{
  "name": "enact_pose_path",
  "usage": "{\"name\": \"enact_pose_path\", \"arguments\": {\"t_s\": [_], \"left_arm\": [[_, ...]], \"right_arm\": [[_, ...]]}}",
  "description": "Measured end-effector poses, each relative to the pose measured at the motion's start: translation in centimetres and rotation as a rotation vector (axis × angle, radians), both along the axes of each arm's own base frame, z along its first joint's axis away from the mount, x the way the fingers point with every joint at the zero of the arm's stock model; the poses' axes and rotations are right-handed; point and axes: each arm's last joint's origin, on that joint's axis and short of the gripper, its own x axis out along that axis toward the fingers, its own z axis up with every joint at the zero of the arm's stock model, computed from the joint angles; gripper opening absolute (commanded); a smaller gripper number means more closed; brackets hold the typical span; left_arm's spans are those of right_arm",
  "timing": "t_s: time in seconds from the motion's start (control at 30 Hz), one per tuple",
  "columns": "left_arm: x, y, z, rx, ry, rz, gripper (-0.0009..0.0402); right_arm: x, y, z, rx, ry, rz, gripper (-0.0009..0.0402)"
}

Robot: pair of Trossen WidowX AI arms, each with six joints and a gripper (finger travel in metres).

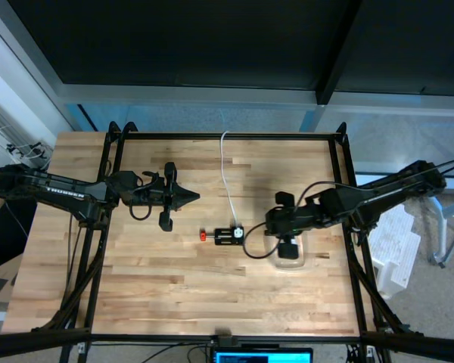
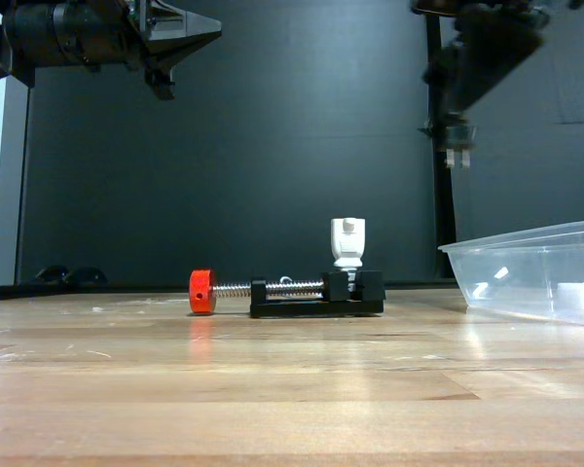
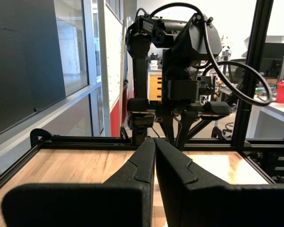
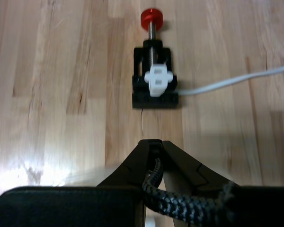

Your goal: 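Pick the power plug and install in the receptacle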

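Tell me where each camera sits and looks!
High view: above the near edge, looking down; both arms, left gripper shut midair, right gripper by the tray.
Low view: tabletop height, facing the receptacle in its vise; right gripper overhead, shut on the power plug.
Left wrist view: behind its own fingers, facing the right arm.
Right wrist view: behind its own fingers, looking down at the receptacle.
Shared: high and low show the red knob.

The table is smooth, softly shining wood; the tray clear glossy plastic. The receptacle is white plastic, its vise matt black with a metal screw. The left gripper and the right gripper, pinching the power plug, are matt black plastic.
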Motion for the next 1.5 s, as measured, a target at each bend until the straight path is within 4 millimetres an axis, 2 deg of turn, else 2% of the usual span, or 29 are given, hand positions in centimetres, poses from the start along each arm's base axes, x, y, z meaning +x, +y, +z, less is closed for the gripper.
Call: {"name": "enact_pose_path", "arguments": {"t_s": [0.4, 0.7, 0.87, 1.5], "left_arm": [[0.0, 0.0, 0.0, 0.0, 0.0, 0.0, 0.0], [0.0, 0.0, 0.0, 0.0, 0.0, 0.0, 0.0], [0.0, 0.0, 0.0, 0.0, 0.0, 0.0, 0.0], [0.0, 0.0, 0.0, 0.0, 0.0, 0.0, 0.0]], "right_arm": [[6.0, -0.2, -0.4, -0.024, 0.016, -0.025, 0.0004], [8.5, -0.1, -0.9, -0.045, 0.023, -0.009, 0.0], [9.0, -0.1, -1.4, -0.051, 0.033, -0.008, 0.0], [8.9, -0.3, -2.5, -0.081, 0.04, -0.005, 0.0]]}}
